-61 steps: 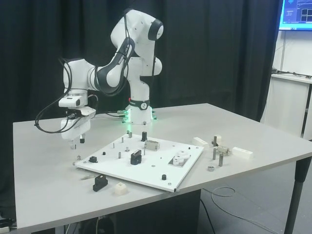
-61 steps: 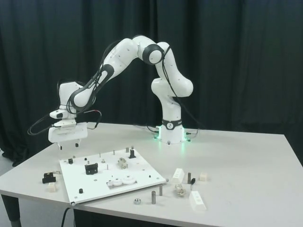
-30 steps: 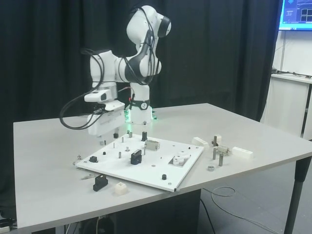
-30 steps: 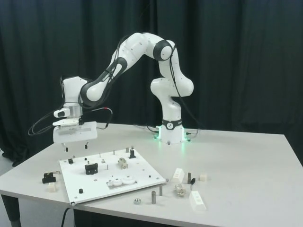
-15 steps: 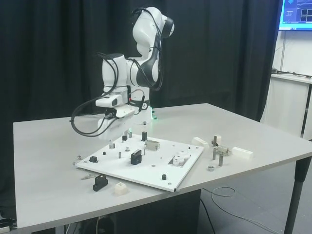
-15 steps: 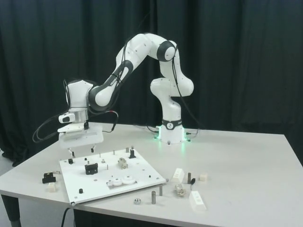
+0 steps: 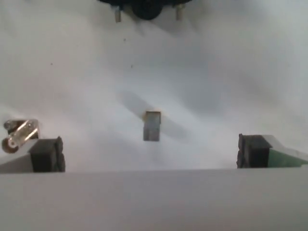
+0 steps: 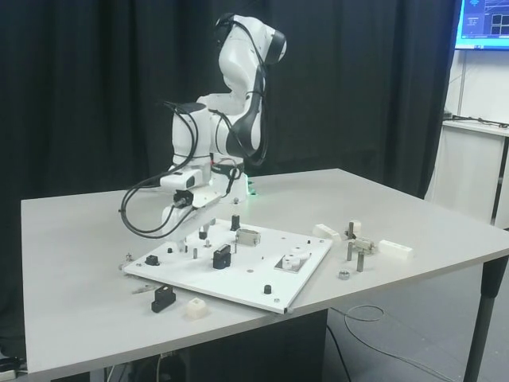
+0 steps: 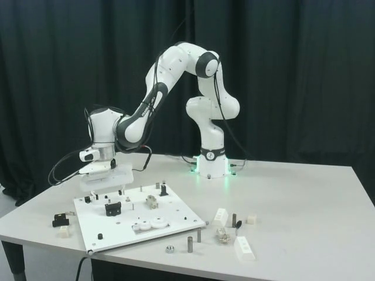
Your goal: Remove square peg 2.
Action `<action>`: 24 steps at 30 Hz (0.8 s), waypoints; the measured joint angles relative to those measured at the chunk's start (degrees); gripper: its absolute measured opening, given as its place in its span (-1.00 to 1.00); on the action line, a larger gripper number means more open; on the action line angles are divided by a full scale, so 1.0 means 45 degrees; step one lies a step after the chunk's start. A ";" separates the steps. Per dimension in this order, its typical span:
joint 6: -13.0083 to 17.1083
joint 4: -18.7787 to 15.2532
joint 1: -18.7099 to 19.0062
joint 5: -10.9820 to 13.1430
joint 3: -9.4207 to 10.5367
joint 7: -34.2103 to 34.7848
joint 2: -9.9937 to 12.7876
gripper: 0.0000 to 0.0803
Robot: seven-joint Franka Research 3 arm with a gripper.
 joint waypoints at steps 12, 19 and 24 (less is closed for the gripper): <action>0.1311 -0.0795 0.0097 0.0024 0.0339 0.0045 -0.0005 0.99; 0.1635 -0.0932 0.0113 0.0024 0.0388 0.0265 -0.0005 0.99; 0.1685 -0.0931 0.0113 0.0024 0.0396 0.0331 -0.0006 0.99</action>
